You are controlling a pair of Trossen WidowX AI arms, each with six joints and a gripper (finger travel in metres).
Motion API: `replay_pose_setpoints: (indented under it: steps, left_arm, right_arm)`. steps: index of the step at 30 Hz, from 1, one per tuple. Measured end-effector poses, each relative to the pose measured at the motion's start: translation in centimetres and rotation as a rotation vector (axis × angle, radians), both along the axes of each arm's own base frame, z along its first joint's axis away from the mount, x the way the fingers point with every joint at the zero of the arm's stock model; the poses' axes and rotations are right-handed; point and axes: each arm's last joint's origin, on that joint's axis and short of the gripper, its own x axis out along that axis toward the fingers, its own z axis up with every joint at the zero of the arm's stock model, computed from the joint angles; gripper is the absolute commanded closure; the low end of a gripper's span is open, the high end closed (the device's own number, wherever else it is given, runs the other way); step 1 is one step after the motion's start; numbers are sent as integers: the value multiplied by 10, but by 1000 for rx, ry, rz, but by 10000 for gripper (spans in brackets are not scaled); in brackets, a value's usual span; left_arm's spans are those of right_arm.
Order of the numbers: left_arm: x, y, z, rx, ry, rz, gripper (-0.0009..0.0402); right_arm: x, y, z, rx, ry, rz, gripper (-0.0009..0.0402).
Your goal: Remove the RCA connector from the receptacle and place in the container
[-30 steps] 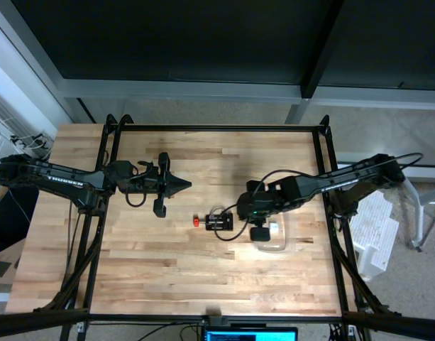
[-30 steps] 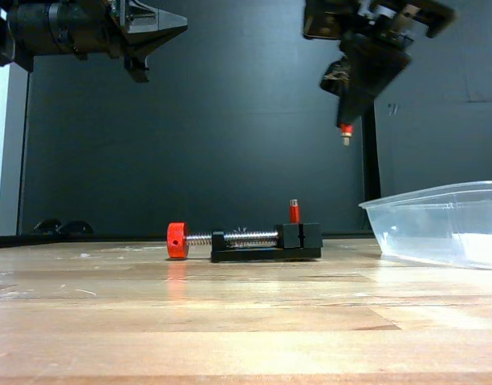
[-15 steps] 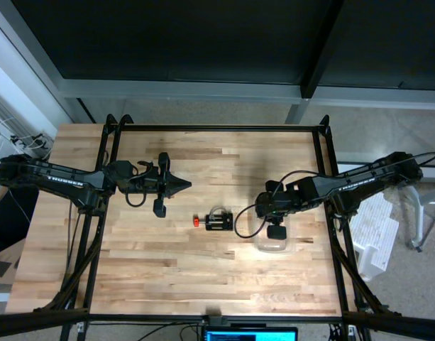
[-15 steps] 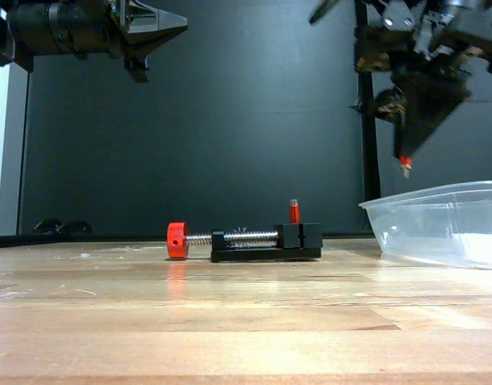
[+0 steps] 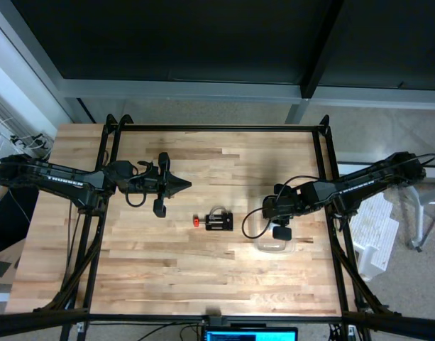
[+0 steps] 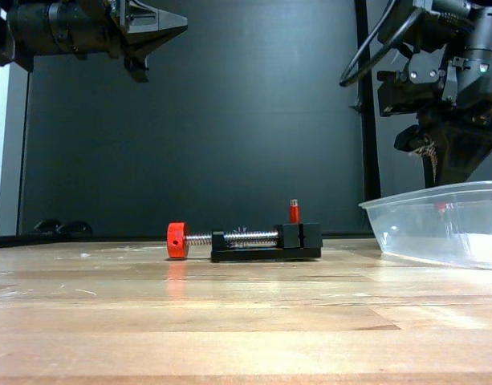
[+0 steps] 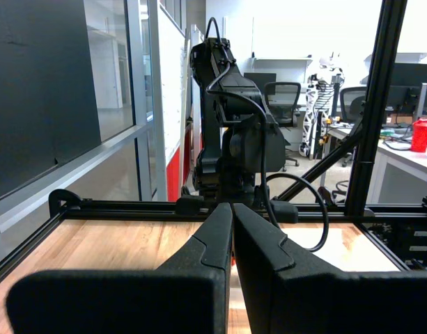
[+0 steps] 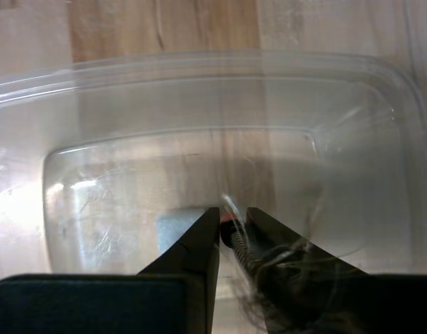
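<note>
The RCA connector [image 8: 234, 233], a slim plug with a hint of red and a thin wire tail, is pinched in my right gripper [image 8: 232, 212]. That gripper [image 5: 274, 229] hangs tip-down inside the container [image 5: 271, 244], a clear tub right of centre. In the low view the plug's red tip [image 6: 441, 207] shows through the container wall [image 6: 406, 220], above the floor. The receptacle [image 5: 217, 222], a black block with a red-orange knob [image 6: 176, 240], lies at mid-table, left of the tub. My left gripper [image 5: 183, 185] hovers shut, high over the table's left half, holding nothing.
A short red post [image 6: 294, 211] stands up from the receptacle [image 6: 266, 241]. A black frame [image 5: 217, 128] runs around the table. The right arm's cable [image 5: 256, 222] loops down between the block and the tub. Bare wood lies in front of both.
My right gripper has carried the connector rightward from above the receptacle and lowered it into the container. The left arm and the block have not moved.
</note>
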Motion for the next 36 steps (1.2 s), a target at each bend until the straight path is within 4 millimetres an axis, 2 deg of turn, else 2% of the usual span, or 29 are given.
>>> replay_pose_setpoints:
  steps: [8,13,20,25,31,36]
  left_arm:
    - [0,0,0,0,0,0,393]
    - [0,0,0,0,0,0,393]
    - [0,0,0,0,0,0,393]
    - [0,0,0,0,0,0,393]
    - [0,0,0,0,0,0,393]
    - [0,0,0,0,0,0,393]
  right_arm:
    - [0,1,-1,-5,-4,-1,273]
    - [2,2,5,-4,-10,2,248]
    - [6,3,18,-3,-23,9,241]
    - [9,3,27,2,-50,13,271]
    - [19,-4,64,5,-216,31,327]
    - [28,-16,91,10,-439,7,389]
